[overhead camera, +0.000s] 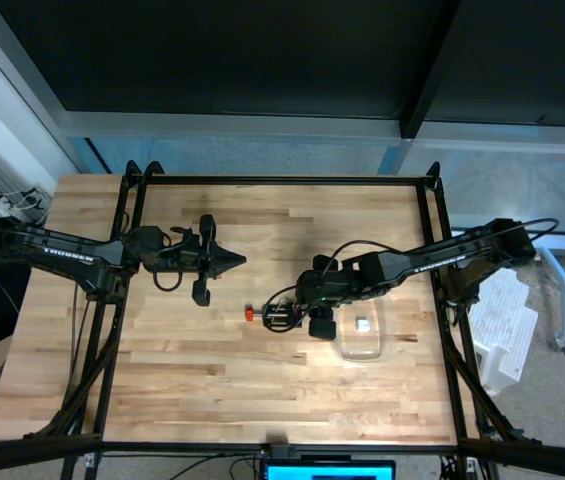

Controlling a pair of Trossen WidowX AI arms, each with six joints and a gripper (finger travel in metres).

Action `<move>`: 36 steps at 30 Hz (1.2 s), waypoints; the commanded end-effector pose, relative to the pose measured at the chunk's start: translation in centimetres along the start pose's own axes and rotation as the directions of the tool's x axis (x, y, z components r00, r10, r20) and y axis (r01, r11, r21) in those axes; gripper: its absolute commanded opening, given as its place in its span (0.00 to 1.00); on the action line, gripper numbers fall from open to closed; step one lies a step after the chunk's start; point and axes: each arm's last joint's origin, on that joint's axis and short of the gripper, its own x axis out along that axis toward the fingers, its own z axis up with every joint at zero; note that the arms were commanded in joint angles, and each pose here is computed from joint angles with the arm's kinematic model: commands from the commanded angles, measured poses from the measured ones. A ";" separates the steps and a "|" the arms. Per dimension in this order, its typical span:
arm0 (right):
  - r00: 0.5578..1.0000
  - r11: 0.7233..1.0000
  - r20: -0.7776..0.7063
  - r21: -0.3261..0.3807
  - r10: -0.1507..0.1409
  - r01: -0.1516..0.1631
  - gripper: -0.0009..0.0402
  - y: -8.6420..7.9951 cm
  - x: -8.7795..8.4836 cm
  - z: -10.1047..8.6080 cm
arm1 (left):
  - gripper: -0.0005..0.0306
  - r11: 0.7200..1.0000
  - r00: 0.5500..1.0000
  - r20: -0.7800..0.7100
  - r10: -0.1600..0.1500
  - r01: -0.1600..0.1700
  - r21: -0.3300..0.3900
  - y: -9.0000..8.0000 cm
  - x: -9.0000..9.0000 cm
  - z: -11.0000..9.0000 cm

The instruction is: Pick the RCA connector and install on taskboard

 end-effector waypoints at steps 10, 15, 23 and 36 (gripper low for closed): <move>0.962 0.998 0.269 -0.059 0.053 -0.038 0.27 -0.9 -5.5 1.0 | 0.02 1.000 1.000 0.000 0.000 0.000 0.000 0.0 0.0 0.0; 0.916 0.998 0.396 -0.046 0.059 -0.044 0.17 -1.8 -7.0 0.7 | 0.02 1.000 1.000 0.000 0.000 0.000 0.000 0.0 0.0 0.0; 0.852 0.998 0.520 -0.044 0.055 -0.038 0.02 -3.0 -8.6 -0.5 | 0.02 1.000 1.000 0.000 0.000 0.000 0.000 0.0 0.0 0.0; 0.689 0.998 0.723 -0.005 0.045 -0.060 0.02 -4.4 -9.9 -2.9 | 0.02 1.000 1.000 0.000 0.000 0.000 0.000 0.0 0.0 0.0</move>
